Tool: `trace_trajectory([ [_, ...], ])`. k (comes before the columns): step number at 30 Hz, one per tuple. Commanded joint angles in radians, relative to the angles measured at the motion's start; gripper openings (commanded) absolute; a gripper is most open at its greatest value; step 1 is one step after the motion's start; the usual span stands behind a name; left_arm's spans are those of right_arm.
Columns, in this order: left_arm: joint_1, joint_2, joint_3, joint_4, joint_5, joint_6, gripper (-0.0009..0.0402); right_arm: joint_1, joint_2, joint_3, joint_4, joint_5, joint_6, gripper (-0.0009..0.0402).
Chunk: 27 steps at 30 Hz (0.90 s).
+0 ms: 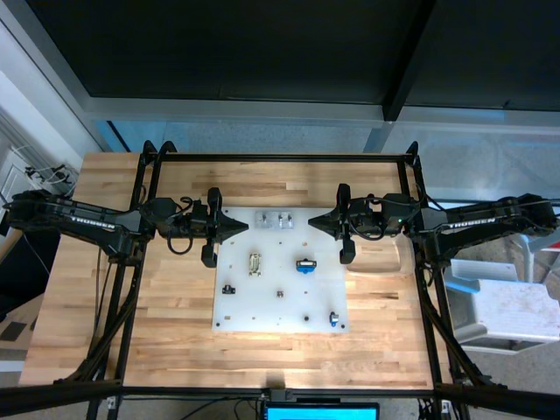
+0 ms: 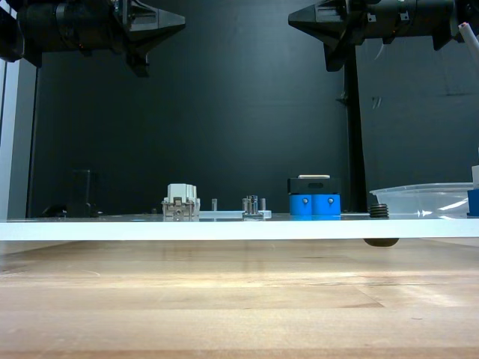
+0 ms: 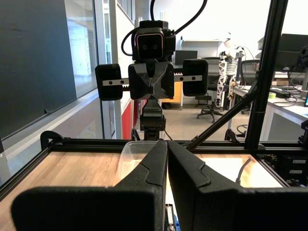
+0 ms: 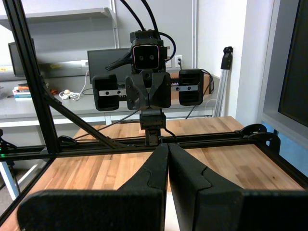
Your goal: Remove the rj45 connector and place it in the container
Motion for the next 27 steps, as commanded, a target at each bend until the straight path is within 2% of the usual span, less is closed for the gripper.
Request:
trace_trajectory([
  [1,0.0,0.0,0.0,0.0,0.001,0.0,0.0,0.001,0.0,0.0,0.001,0.0,-0.002,0.0],
  [15,0.0,0.0,0.0,0.0,0.001,0.0,0.0,0.001,0.0,0.0,-0.019,0.0,-0.001,0.0],
  [25,0.0,0.001,0.0,0.0,0.001,0.0,0.0,0.016,0.0,0.103,-0.422,0.003,0.03,0.0],
  [27,0.0,0.0,0.0,0.0,0.001,0.0,0.0,0.023,0.0,0.124,-0.514,0.015,0.047,0.0],
])
